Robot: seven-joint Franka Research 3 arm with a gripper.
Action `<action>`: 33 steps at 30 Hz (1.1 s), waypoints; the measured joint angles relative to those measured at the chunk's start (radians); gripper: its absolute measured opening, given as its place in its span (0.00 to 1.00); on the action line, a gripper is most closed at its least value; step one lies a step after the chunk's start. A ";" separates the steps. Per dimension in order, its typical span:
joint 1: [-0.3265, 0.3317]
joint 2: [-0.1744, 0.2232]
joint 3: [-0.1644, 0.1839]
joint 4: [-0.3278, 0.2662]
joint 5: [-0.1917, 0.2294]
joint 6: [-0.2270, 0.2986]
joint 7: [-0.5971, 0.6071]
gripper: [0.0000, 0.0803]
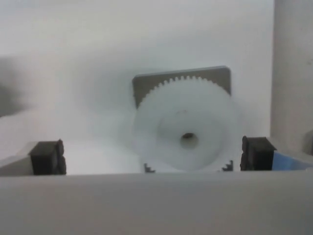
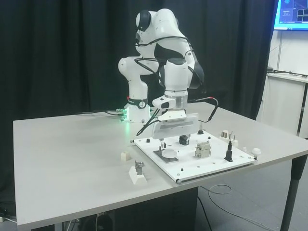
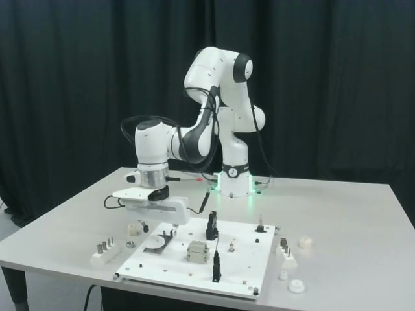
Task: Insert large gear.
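Under the released claw [image 1: 151,156], one white large gear [image 1: 185,128], one grey plate [image 1: 146,84].

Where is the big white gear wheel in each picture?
Wrist view: the large gear sits in the middle, lying on a grey plate, between the two black fingers.
First room view: the gear lies on the white board, under the gripper.
Second room view: it lies at the board's near-left corner.
Shared landmark: the grey plate beneath the gear.
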 joint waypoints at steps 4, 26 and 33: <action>0.010 0.000 0.000 -0.001 0.000 0.000 0.011 1.00; 0.025 0.013 0.000 -0.002 -0.003 0.015 0.022 1.00; 0.026 0.027 0.000 -0.002 -0.003 0.028 0.022 1.00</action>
